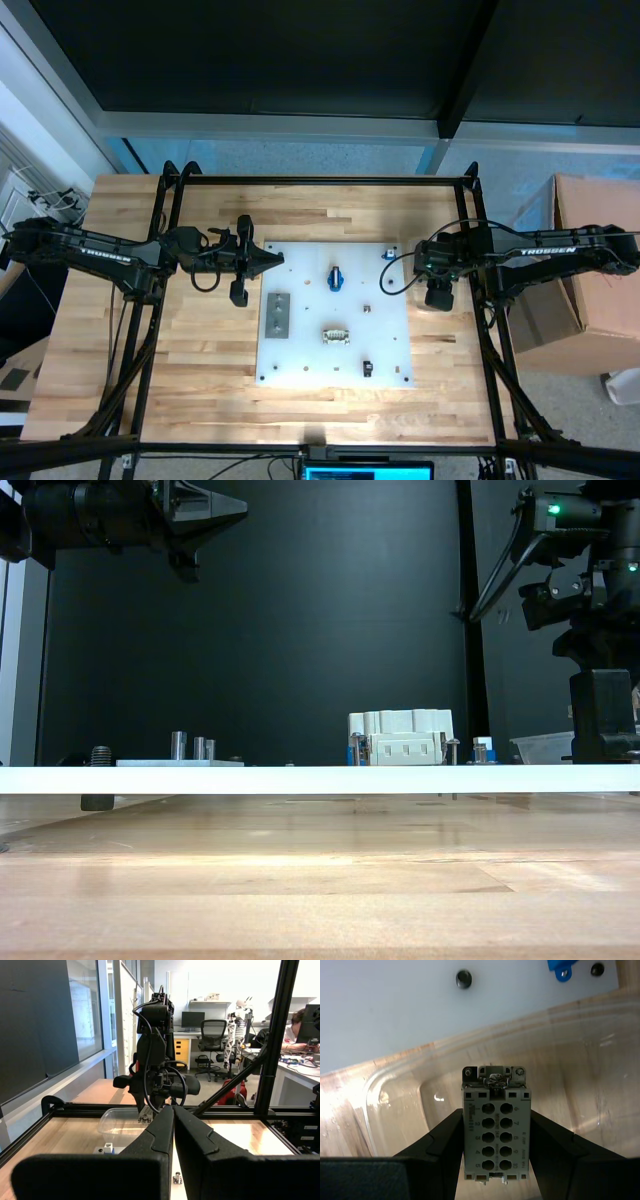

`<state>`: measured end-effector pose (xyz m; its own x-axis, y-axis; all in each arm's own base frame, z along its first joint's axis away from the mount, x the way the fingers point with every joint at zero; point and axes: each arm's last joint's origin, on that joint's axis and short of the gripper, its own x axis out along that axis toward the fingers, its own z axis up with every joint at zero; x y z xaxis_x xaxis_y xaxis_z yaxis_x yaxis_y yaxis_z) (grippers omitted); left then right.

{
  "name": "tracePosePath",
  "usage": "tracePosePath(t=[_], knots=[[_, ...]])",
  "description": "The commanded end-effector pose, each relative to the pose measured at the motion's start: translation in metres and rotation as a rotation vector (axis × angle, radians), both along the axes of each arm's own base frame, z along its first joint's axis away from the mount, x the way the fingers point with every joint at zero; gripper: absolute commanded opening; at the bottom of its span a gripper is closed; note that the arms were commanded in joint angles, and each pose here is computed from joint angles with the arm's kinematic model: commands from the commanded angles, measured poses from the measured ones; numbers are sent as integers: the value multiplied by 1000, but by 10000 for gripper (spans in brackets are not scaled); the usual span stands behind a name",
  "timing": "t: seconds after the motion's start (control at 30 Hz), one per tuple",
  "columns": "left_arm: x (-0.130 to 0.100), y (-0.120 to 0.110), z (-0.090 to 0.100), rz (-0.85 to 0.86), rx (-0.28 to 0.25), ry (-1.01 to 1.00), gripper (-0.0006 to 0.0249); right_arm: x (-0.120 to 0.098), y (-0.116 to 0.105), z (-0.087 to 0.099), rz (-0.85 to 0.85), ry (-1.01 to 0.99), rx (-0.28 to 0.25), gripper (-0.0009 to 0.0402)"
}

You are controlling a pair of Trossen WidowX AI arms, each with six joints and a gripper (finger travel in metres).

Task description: Remove the HAN10E connector from the taskboard and place in the container

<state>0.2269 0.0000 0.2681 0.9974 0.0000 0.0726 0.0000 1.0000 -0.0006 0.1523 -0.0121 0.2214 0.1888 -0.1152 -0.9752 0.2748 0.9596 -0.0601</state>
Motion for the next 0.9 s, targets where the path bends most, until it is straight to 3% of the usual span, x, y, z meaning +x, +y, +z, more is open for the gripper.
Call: tracePosePath(t=[0.03,0.2,0.4,0.57,0.9], knots=[[0,0,0,0,0,0,0,0,0,-1,-1,2,2,9],[0,0,0,0,0,0,0,3,0,1,18,-17,-4,9],[0,0,0,0,0,0,0,22,-1,11,32,-43,-9,9],[0,0,0,0,0,0,0,36,-2,8,29,-9,-5,9],[0,0,0,0,0,0,0,37,-1,5,-22,9,6,9]])
